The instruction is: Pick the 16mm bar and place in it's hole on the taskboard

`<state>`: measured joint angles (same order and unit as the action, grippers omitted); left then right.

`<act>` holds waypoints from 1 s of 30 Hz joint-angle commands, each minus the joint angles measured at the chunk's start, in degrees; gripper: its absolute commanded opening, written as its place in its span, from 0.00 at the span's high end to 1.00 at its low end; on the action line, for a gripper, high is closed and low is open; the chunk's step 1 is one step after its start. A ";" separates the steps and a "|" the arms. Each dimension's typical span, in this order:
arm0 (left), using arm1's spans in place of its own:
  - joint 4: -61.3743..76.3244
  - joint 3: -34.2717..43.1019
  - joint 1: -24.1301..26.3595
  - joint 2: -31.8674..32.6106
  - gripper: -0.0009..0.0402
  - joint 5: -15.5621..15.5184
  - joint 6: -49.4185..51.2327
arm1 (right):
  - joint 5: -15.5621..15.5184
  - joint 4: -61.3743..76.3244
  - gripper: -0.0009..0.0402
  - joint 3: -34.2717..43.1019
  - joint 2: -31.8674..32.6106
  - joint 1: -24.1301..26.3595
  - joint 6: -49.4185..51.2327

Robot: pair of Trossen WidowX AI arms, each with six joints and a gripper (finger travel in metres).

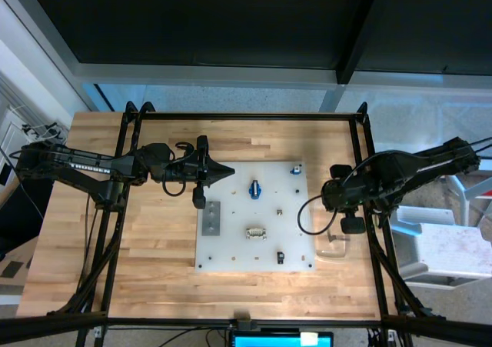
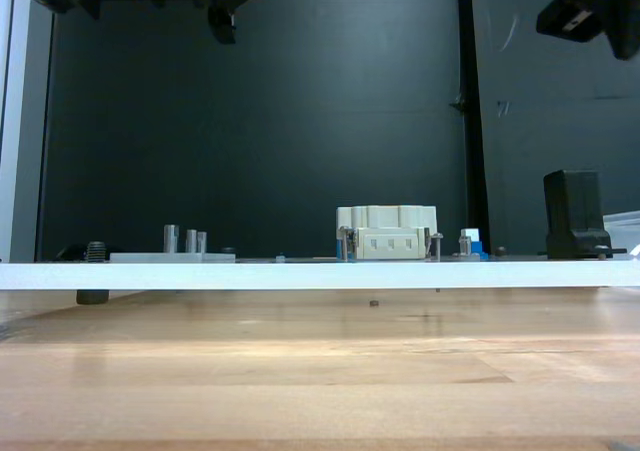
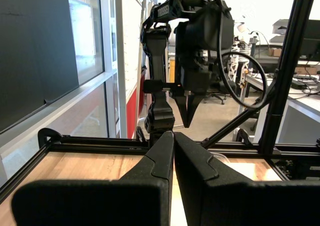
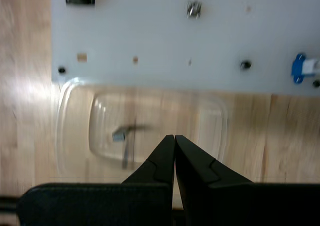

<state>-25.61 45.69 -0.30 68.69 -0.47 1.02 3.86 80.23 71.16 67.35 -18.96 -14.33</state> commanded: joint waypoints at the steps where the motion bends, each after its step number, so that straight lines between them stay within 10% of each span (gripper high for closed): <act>1: 0.00 0.00 -0.02 0.02 0.98 0.00 0.00 | -0.70 0.72 0.98 -0.33 1.07 -0.76 -0.26; 15: 0.00 0.00 0.00 0.04 0.98 0.00 0.00 | -2.21 0.79 0.89 -2.43 5.38 -7.45 -1.64; 30: 0.00 0.00 0.00 0.02 0.98 0.00 0.00 | -1.92 -6.32 0.49 -11.08 8.17 -14.88 -7.78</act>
<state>-25.61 45.67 -0.30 68.69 -0.49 1.02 1.91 74.89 60.82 75.55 -33.52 -22.04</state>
